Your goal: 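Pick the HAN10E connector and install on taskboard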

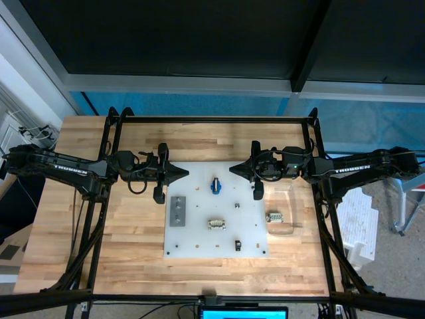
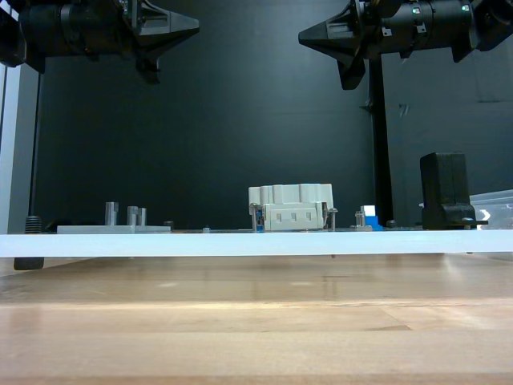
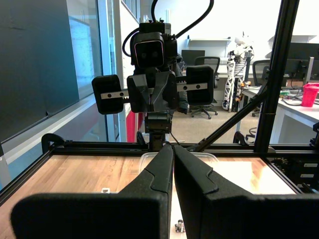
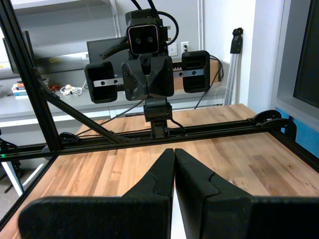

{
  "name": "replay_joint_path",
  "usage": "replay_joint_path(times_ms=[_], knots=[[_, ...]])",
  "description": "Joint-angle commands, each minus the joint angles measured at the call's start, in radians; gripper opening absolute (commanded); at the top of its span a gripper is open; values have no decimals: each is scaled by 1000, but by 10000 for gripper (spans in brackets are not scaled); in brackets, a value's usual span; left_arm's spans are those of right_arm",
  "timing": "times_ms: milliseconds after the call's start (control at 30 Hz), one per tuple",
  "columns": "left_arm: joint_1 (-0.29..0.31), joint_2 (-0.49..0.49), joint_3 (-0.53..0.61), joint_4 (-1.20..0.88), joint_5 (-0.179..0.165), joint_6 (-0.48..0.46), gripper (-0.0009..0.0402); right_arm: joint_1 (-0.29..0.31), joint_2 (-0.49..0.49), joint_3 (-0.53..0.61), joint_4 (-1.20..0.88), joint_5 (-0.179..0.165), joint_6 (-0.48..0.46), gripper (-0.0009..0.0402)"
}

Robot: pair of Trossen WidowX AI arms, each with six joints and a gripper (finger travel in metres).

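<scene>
Pale wooden table [image 1: 126,226] inside a black frame, dark wall beyond. At its middle, a flat white board [image 1: 189,236] carrying a grey block [image 1: 178,211], a blue clip [image 1: 215,185] and a beige fitting [image 1: 216,225]. Just off the board's right edge, a clear tray [image 1: 292,232], and in it the connector [image 1: 274,216], seemingly lying with its long axis across the table, left to right. Left gripper [image 1: 186,172]: high above the board's far left part, pointing inward, clenched tip to tip on nothing. Right gripper [image 1: 232,169]: likewise high over the far right part, pinched closed and empty. From the right jaws to the connector: down, toward the near edge and back toward that arm's own side; plainly a shorter reach than from the left, with the whole board between. Pick judged not yet begun; next, probably, release the right jaws, tip them downward and line them up across the connector's short width
</scene>
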State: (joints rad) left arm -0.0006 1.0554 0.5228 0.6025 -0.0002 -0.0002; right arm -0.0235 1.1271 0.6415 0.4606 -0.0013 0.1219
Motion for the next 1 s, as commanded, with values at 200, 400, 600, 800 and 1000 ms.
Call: replay_joint_path(times_ms=[200,400,600,800,1000], knots=[[0,0,0,0,0,0,1,0,0,0,10,0,0,0],[0,0,0,0,0,0,1,2,0,0,3,0,12,0],[0,0,0,0,0,0,1,3,0,45,-204,1,8,0],[0,0,0,0,0,0,1,25,0,108,-407,0,10,0],[0,0,0,0,0,0,1,69,1,187,-643,3,12,0]])
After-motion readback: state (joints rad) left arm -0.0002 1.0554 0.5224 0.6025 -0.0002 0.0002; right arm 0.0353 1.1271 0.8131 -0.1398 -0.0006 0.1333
